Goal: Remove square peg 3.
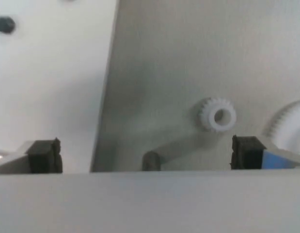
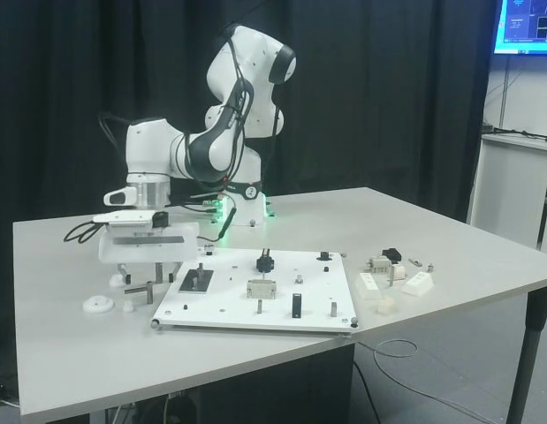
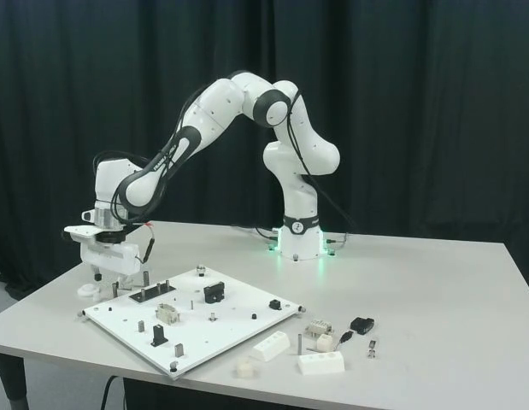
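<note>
The square peg [image 1: 150, 161] lies on the table between the tool's [image 1: 145, 156] spread fingers.

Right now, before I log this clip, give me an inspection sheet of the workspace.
Surface: grey table carrying a white board with small upright fixtures.
Job's things: a dark peg lies on the table off the board's edge, between the fingertips in the wrist view; whether it is square peg 3 cannot be told.
Clutter: small white gear and a larger white gear by the pincer; white blocks and a black part on the board's far side.
Grippers: pincer open, low over the table beside the board.
Cables: black cable trailing from the wrist; another hangs under the table.
Surroundings: black curtain; white cabinet.
</note>
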`<move>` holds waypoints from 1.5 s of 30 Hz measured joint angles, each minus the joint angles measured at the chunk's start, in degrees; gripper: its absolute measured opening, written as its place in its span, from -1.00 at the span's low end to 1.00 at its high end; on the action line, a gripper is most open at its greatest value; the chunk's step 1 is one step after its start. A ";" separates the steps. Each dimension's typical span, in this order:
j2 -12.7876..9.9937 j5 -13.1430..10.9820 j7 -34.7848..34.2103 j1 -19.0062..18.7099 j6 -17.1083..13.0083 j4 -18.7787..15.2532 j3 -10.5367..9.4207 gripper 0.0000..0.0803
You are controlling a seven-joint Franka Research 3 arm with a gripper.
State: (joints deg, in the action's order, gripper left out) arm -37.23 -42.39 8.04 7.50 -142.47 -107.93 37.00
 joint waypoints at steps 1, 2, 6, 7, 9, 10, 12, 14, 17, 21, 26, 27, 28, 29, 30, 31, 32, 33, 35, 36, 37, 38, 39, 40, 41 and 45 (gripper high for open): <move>0.19 0.00 0.00 -0.04 0.02 0.12 0.00 0.91; 0.37 0.00 0.00 -0.08 0.04 0.22 0.00 0.91; 1.09 0.00 -0.06 -0.23 0.12 0.41 0.03 0.97; 1.21 0.00 -0.06 -0.27 0.14 0.44 0.06 0.97; 1.43 0.00 -0.08 -0.31 0.17 0.50 0.08 0.97; 1.53 0.00 -0.09 -0.32 0.18 0.50 0.08 0.97; 1.67 0.01 -0.10 -0.33 0.19 0.51 0.09 0.99; 1.74 0.01 -0.10 -0.33 0.20 0.52 0.10 0.99; 1.76 0.01 -0.10 -0.33 0.20 0.53 0.14 0.99; 1.76 0.01 -0.10 -0.33 0.20 0.53 0.16 0.99; 1.76 0.01 -0.10 -0.33 0.20 0.53 0.18 0.99; 1.76 0.01 -0.10 -0.33 0.20 0.53 0.18 0.99; 1.76 0.01 -0.10 -0.33 0.20 0.53 0.18 0.99; 1.76 0.01 -0.10 -0.33 0.20 0.53 0.19 0.99; 1.76 0.01 -0.10 -0.33 0.20 0.54 0.20 0.99; 1.76 0.01 -0.10 -0.33 0.20 0.54 0.21 0.99; 1.76 0.01 -0.10 -0.33 0.19 0.55 0.21 0.99; 1.76 0.01 -0.10 -0.33 0.19 0.57 0.22 0.99; 1.76 0.01 -0.10 -0.33 0.19 0.61 0.24 0.99; 1.76 0.01 -0.10 -0.33 0.19 0.64 0.24 0.99; 1.76 0.01 -0.10 -0.33 0.19 0.68 0.24 0.99; 1.76 0.01 -0.10 -0.33 0.19 0.73 0.24 0.99; 1.76 0.01 -0.10 -0.33 0.19 0.78 0.24 0.99; 1.76 0.01 -0.10 -0.33 0.19 0.84 0.25 0.99; 1.76 0.01 -0.15 -0.33 0.19 0.90 0.25 0.99; 1.76 0.01 -0.48 -0.33 0.19 1.11 0.26 0.99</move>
State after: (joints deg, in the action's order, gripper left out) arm -35.47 -42.38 7.55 7.18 -142.28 -106.83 37.26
